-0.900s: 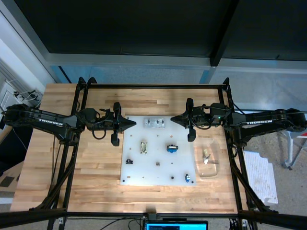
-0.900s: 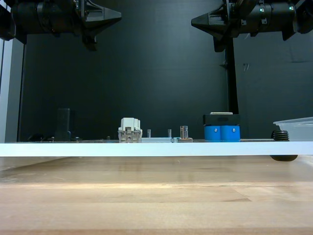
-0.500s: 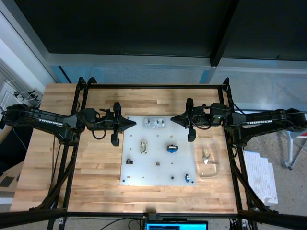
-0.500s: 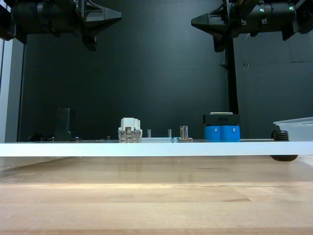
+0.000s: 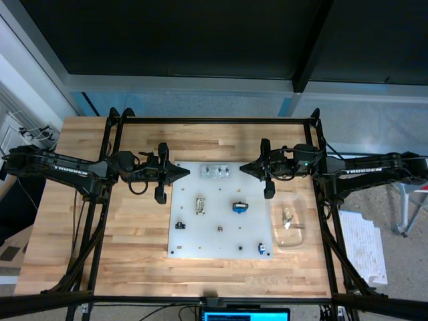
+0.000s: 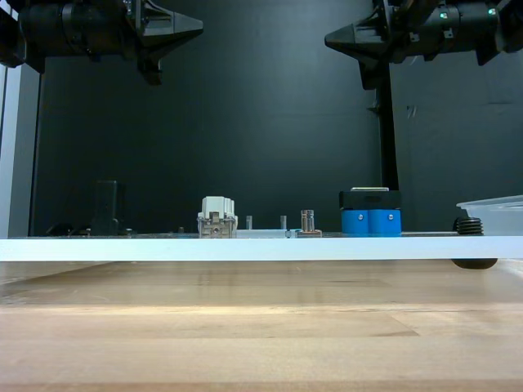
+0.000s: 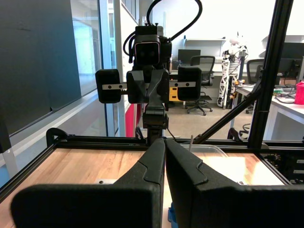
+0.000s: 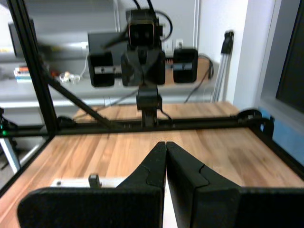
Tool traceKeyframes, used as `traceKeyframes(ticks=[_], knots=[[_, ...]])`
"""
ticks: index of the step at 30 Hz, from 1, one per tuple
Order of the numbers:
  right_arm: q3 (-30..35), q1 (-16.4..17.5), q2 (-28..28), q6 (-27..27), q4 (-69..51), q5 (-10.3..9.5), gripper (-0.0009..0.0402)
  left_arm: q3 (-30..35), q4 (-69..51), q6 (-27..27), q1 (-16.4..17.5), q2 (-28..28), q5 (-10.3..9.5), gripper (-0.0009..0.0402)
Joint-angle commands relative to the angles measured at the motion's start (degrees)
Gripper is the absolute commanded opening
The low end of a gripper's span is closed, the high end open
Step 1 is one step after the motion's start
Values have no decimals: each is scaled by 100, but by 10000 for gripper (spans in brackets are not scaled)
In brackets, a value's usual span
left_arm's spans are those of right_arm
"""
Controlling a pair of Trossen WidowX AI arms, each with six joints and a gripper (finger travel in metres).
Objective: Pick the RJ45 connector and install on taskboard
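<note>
The RJ45 connector (image 5: pixel 288 216) is a tiny pale plug lying in the clear tray (image 5: pixel 293 245), right of the taskboard (image 5: pixel 200 235). The taskboard is a white square carrying small blue, silver and black fittings. High over its far left corner hangs my left gripper (image 5: pixel 187 172), shut and empty, pointing right. My right gripper (image 5: pixel 242 167) hovers high over the far right part, shut and empty, pointing left. Each wrist view shows closed fingers, the left gripper (image 7: pixel 165 141) and the right gripper (image 8: pixel 166 143), with the opposite arm beyond.
A black frame (image 5: pixel 214 121) surrounds the wooden table. On the board stand a blue block (image 6: pixel 370 220), a grey connector housing (image 6: pixel 216 219) and small pins. The tray's rim (image 6: pixel 494 204) shows at the right, level with the board.
The right gripper has drawn back slightly to the right. The left arm, the connector and the board have not moved.
</note>
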Motion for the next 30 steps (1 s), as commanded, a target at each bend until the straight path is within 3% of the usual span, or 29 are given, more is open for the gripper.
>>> traceKeyframes(ticks=[1, 15, 30], knots=[[216, 0, -111, -2, -656, 11, 0, 2, 0, 2, 0, 2, 0, 0], [1635, 24, -140, 149, -4089, 11, 0, 2, 0, 0, 0, 2, 0, 0], [2000, 264, -232, 498, -6743, 7, 0, 2, 0, 0, 0, 2, 0, 0]])
